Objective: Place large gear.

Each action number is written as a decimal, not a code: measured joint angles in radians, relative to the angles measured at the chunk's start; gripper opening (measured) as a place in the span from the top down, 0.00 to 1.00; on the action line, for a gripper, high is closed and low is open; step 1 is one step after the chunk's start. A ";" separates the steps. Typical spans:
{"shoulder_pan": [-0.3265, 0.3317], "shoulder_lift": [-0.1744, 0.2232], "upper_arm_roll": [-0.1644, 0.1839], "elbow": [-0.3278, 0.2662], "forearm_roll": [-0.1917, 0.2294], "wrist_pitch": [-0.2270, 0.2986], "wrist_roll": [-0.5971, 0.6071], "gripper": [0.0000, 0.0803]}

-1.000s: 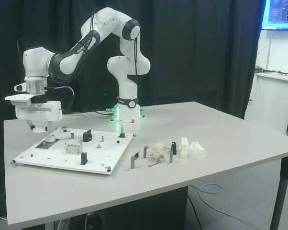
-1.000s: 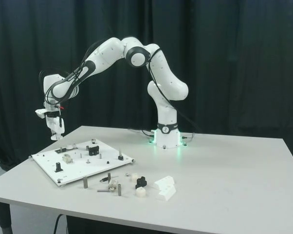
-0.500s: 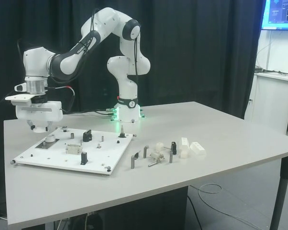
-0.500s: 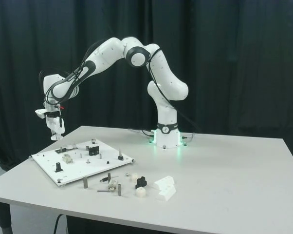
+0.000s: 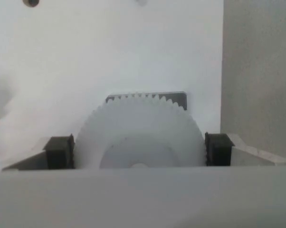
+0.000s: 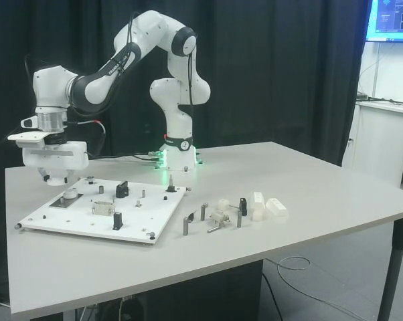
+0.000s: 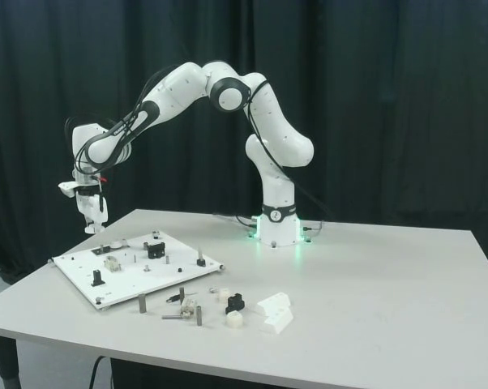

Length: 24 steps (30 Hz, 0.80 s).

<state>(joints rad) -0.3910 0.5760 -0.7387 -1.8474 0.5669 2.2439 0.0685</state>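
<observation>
The end effector (image 5: pixel 139 151) hovers above the far corner of the white assembly board (image 6: pixel 88 217), which lies on the grey table (image 6: pixel 255 254). Its two black fingertips (image 5: pixel 60 151) stand apart, one on each side of the large gear (image 5: pixel 140 137), just off its toothed rim and without clear contact. The white gear sits flat on the board over a grey base plate (image 5: pixel 147 97), next to the board's edge. In the first room view the gear (image 6: pixel 70 194) shows directly beneath the end effector (image 6: pixel 54 179).
</observation>
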 joint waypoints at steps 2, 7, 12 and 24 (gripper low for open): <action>0.001 0.000 0.001 0.000 0.000 0.000 -0.001 0.26; 0.006 0.000 0.009 0.002 0.001 0.005 -0.003 0.26; 0.008 0.000 0.031 0.017 0.004 0.006 -0.015 0.26; 0.012 0.003 0.094 0.082 0.005 0.015 -0.026 0.26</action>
<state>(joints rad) -0.3789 0.5795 -0.6446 -1.7656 0.5715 2.2589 0.0422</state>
